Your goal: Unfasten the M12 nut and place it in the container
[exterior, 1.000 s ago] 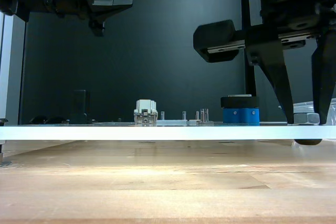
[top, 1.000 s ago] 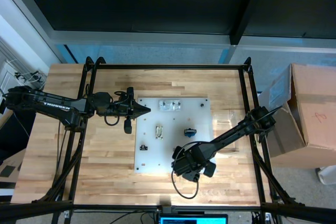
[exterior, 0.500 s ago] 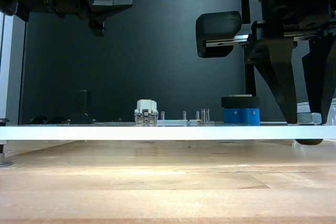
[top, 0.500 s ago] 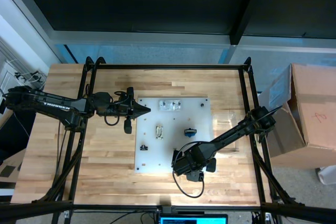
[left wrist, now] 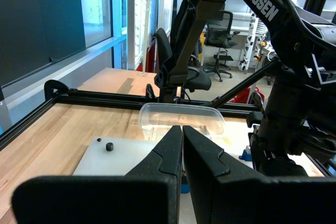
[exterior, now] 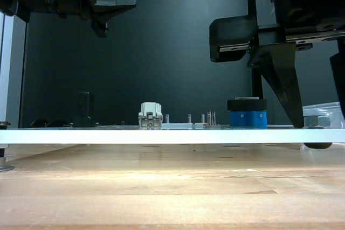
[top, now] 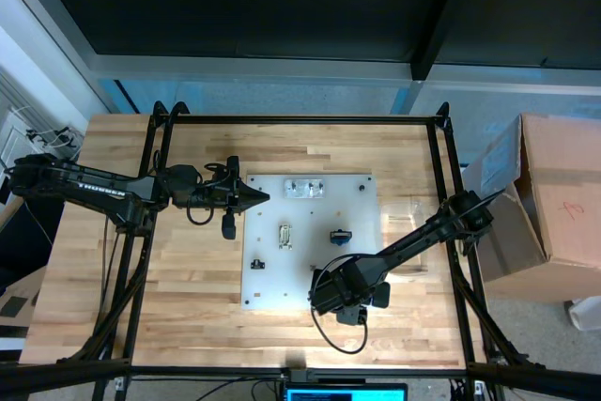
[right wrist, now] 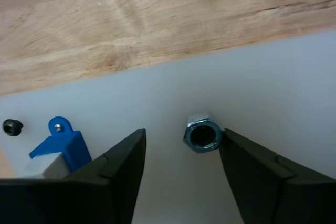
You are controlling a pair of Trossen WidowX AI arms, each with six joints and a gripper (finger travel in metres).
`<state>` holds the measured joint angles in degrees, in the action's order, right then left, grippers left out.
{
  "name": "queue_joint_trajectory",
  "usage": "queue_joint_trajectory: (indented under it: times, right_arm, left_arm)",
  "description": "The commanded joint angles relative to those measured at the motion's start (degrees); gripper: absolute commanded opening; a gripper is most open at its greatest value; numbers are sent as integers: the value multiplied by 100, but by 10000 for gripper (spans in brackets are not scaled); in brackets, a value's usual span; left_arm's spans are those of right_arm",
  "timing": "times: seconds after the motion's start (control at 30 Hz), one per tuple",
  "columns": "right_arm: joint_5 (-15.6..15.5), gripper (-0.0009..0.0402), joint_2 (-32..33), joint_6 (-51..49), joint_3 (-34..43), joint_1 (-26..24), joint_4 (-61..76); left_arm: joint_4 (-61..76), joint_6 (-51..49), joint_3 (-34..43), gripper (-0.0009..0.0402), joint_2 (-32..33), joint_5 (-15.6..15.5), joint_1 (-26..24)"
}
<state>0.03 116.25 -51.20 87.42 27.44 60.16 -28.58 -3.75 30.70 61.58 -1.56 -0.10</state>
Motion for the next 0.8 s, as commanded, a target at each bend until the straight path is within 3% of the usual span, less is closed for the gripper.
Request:
queue_joint_trajectory:
  times: [0.03, 0.23, 0.47, 0.57, 0.8]
  right_arm:
    - [17, 210, -136, 588, 9, -2, -50]
    - [-24, 154, -455, 3161, 96, -44, 81]
    - [-42, -8, -713, 6402, 42, -46, 96]
    - [-199, 10, -728, 7090, -68, -26, 46]
    - [-728, -1, -728, 7757, -555, 63, -737]
  left_arm:
    - [0, 0, 2, 0, 2, 2, 2]
    - [0, 0, 2, 0, 2, 2, 2]
    - [0, 0, 2, 0, 2, 2, 2]
    - [0, 0, 2, 0, 2, 2, 2]
    - [0, 0, 2, 0, 2, 2, 0]
